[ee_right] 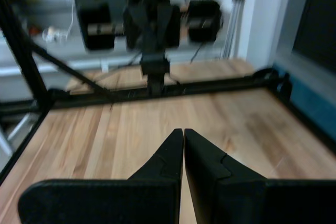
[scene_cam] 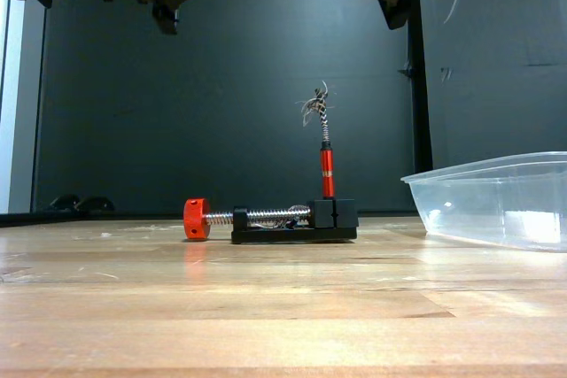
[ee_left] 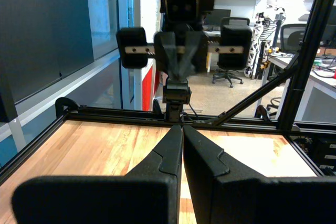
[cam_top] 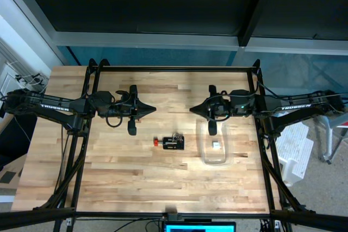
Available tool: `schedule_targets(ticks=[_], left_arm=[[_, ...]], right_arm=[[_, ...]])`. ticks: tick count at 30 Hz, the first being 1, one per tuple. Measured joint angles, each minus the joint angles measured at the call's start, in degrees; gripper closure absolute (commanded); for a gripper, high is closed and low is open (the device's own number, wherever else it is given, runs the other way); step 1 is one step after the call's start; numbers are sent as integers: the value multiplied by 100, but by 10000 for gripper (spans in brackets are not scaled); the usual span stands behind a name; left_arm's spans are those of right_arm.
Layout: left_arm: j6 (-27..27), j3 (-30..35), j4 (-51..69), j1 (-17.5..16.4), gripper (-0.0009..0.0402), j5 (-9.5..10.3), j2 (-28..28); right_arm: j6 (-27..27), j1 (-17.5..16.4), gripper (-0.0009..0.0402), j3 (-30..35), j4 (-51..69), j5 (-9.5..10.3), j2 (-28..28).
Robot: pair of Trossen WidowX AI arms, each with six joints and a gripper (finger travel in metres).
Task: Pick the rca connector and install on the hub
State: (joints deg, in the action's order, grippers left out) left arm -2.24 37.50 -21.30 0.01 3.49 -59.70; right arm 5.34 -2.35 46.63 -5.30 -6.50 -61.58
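Note:
The hub (cam_top: 174,143) is a small black block with a red-orange tip, lying mid-table; in the low view the hub (scene_cam: 297,220) shows a red knob on a threaded rod and an upright red pin with frayed wire. I cannot make out the rca connector in any view. My left gripper (cam_top: 152,109) hovers high, behind and to the left of the hub, shut and empty; its closed fingertips (ee_left: 177,136) touch. My right gripper (cam_top: 192,109) faces it from the right at the same height, also shut and empty, fingertips (ee_right: 178,139) together.
A clear plastic tray (cam_top: 224,158) sits to the right of the hub, under the right gripper, with a small white square piece (cam_top: 216,144) in it. The same tray (scene_cam: 496,196) appears in the low view. A black frame rail (cam_top: 174,69) borders the table.

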Motion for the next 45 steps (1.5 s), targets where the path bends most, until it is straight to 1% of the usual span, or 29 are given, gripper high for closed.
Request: schedule_targets(ticks=[2, 4, 7, 10, 11, 19, 45], left_arm=[[0, 0, 0, 0, 393, -2, 0], [0, 0, 0, 0, 393, 0, 0], [0, 0, 2, 0, 393, -2, 0], [0, 0, 0, 0, 393, 0, 0], [0, 0, 2, 0, 393, 0, 0], [0, 0, 2, 2, 393, 0, 0], [-2, 0, 2, 0, 393, 0, 0]], right_arm=[[-22, 50, 391, -225, -275, 37, 184], [-37, 120, 392, -426, -490, 179, 365], [-85, 195, 393, -691, -831, 240, 599], [-144, 212, 394, -868, -1051, 413, 774], [-155, 214, 393, -901, -1060, 431, 820], [-227, 264, 393, -1108, -1259, 415, 986], [-186, 260, 393, -1099, -1163, 415, 979]])
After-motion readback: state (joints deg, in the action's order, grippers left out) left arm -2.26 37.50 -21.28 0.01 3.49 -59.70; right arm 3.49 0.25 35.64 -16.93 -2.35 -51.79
